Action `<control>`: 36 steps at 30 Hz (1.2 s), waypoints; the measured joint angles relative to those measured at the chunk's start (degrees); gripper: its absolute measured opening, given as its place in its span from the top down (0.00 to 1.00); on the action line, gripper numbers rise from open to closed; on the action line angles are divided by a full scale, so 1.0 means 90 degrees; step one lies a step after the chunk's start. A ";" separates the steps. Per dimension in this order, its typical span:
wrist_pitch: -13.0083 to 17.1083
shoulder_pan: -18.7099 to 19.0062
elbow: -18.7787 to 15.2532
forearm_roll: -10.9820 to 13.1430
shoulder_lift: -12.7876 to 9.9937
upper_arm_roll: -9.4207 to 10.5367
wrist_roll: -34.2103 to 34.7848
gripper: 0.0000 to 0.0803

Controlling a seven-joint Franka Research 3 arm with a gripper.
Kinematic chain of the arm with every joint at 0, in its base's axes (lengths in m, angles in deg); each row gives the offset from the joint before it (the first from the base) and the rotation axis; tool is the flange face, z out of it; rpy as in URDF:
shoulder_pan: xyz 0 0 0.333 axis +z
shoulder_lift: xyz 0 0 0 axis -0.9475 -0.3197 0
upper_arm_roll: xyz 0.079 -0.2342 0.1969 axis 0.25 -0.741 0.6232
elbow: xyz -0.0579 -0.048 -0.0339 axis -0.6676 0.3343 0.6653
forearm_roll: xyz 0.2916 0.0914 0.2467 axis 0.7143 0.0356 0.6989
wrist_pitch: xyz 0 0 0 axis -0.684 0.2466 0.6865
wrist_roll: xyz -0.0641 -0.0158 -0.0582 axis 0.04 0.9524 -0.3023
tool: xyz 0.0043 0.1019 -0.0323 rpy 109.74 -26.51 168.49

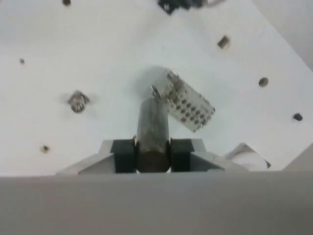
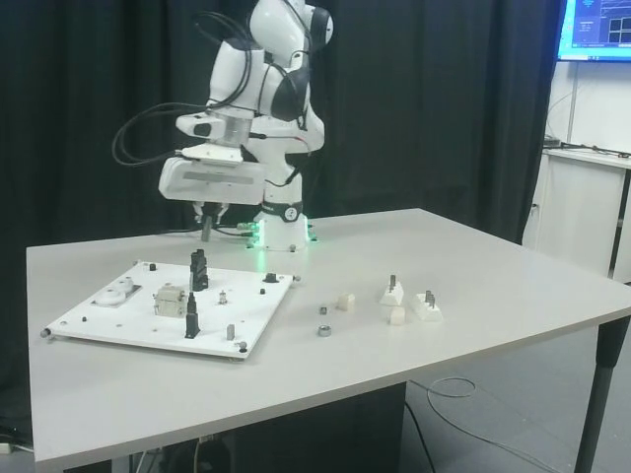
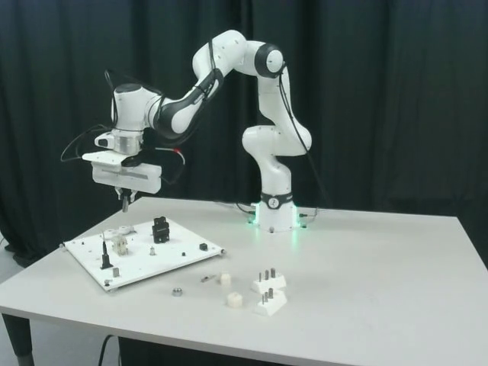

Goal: Insert round peg 4.

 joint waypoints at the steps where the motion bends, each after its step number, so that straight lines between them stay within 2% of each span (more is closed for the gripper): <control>1: 0.0000 -0.0014 -0.0031 0.0010 0.0010 -0.0035 -0.0101 0.81; 11: 0.0000 -0.0032 -0.0391 0.0133 0.0184 -0.0451 -0.0795 0.81; 23: 0.0133 -0.0033 -0.1119 0.0148 0.0743 -0.0895 -0.1745 0.81; 29: 0.0559 -0.0033 -0.1631 0.0127 0.0980 -0.1123 -0.2451 0.81; 36: 0.1296 -0.0035 -0.2253 0.0071 0.1154 -0.1434 -0.2916 0.81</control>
